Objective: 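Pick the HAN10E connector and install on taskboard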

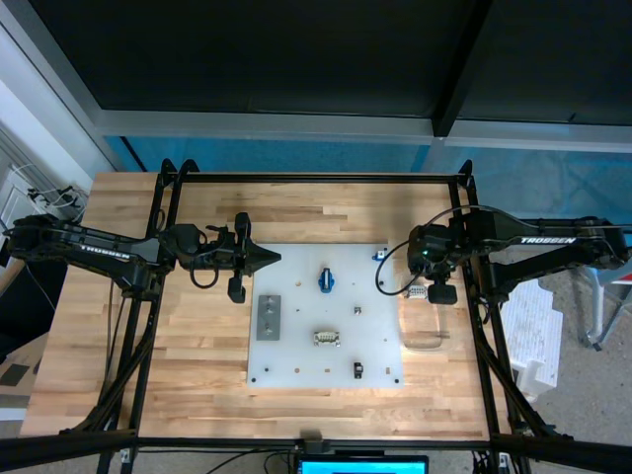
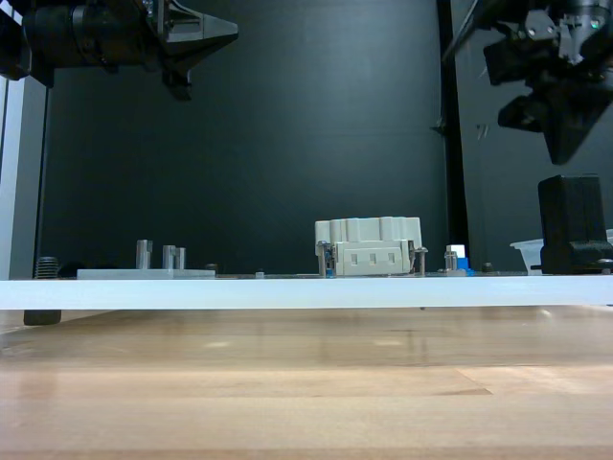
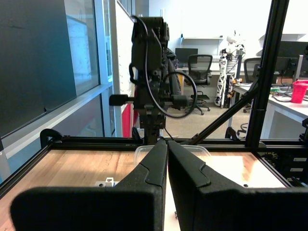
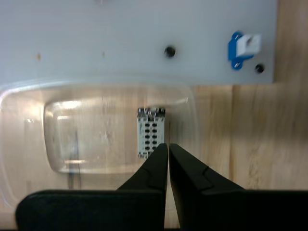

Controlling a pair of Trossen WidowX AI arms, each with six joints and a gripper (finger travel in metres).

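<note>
The HAN10E connector (image 4: 150, 132), a small pale block with rows of dark pin holes, lies inside a clear plastic tray (image 4: 29, 103) just off the right edge of the taskboard (image 4: 120, 38). In the high view the connector (image 1: 417, 292) sits beside my right gripper (image 1: 441, 294). The right gripper (image 4: 168, 145) hangs above the tray, shut and empty, its tips over the connector's near end. The white taskboard (image 1: 296, 365) lies mid-table. My left gripper (image 1: 275, 259) is shut and empty, held high over the board's left edge and pointing right. In the left wrist view the left gripper (image 3: 167, 142) faces the right arm.
The board carries a blue knob-like part (image 1: 327, 279), a grey metal block (image 1: 269, 318), a beige socket housing (image 1: 325, 338) and a black fitting (image 1: 357, 369). A small blue and white fitting (image 4: 243, 48) sits at the board's far right corner. A black frame rail (image 1: 316, 179) runs along the table's far edge.
</note>
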